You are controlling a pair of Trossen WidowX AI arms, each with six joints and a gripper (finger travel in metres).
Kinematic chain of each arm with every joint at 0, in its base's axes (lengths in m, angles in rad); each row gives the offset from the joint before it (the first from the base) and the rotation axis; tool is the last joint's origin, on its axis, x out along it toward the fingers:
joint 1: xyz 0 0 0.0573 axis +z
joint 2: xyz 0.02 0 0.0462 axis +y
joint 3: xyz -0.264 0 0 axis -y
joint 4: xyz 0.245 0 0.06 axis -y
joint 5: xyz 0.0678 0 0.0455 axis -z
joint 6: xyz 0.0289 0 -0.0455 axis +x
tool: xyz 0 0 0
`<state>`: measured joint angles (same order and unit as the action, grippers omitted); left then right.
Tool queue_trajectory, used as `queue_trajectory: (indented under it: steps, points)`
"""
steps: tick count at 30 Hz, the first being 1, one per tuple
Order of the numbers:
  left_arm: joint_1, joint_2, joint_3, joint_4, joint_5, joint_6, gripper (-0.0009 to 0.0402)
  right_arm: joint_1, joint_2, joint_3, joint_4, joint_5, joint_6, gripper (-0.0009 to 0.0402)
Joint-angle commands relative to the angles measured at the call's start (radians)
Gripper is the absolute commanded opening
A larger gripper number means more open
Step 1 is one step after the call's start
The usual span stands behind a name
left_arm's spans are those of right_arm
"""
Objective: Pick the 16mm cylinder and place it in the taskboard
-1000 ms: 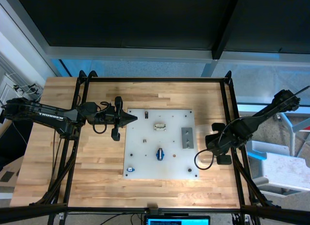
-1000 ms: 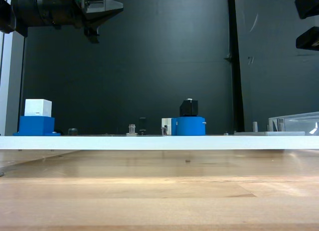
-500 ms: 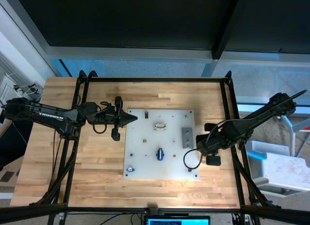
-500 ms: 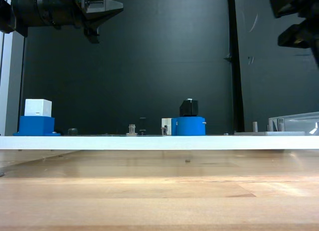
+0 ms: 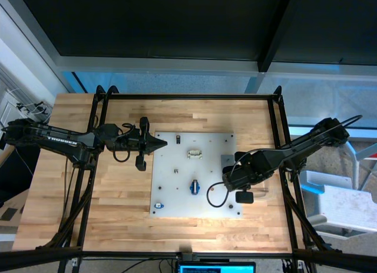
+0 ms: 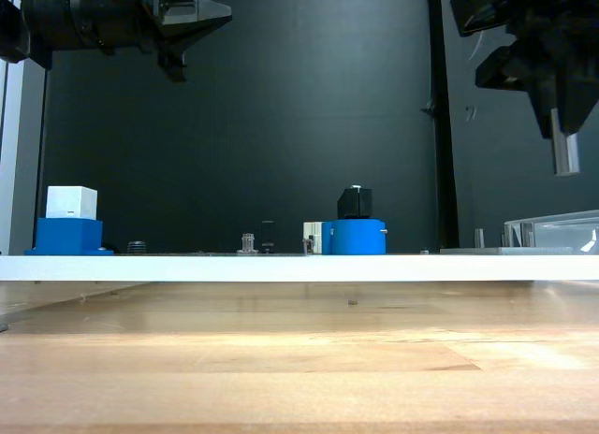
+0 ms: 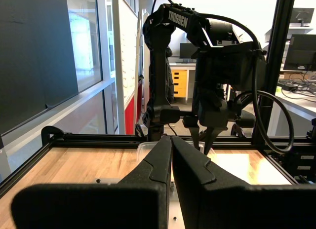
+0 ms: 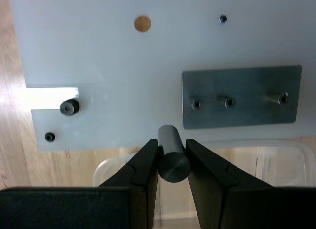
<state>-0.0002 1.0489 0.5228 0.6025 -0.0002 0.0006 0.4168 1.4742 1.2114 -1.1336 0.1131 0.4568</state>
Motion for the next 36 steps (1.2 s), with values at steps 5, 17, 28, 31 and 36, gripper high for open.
queue_trajectory:
  steps: [5,17,28,31,36]
  points:
    - [0.000,0.000,0.000,0.000,0.000,0.000,0.0000,-0.021,0.075,0.058,0.025,0.000,-0.021,0.0030]
    - [0.000,0.000,0.000,0.000,0.000,0.000,0.0000,-0.054,0.174,0.122,0.079,0.000,-0.055,0.0029]
    - [0.000,0.000,0.000,0.000,0.000,0.000,0.0000,-0.064,0.232,0.123,0.169,-0.009,-0.058,0.0029]
    - [0.000,0.000,0.000,0.000,0.000,0.000,0.0000,-0.064,0.241,0.123,0.183,-0.009,-0.058,0.0029]
    - [0.000,0.000,0.000,0.000,0.000,0.000,0.0000,-0.066,0.250,0.123,0.204,-0.010,-0.058,0.0029]
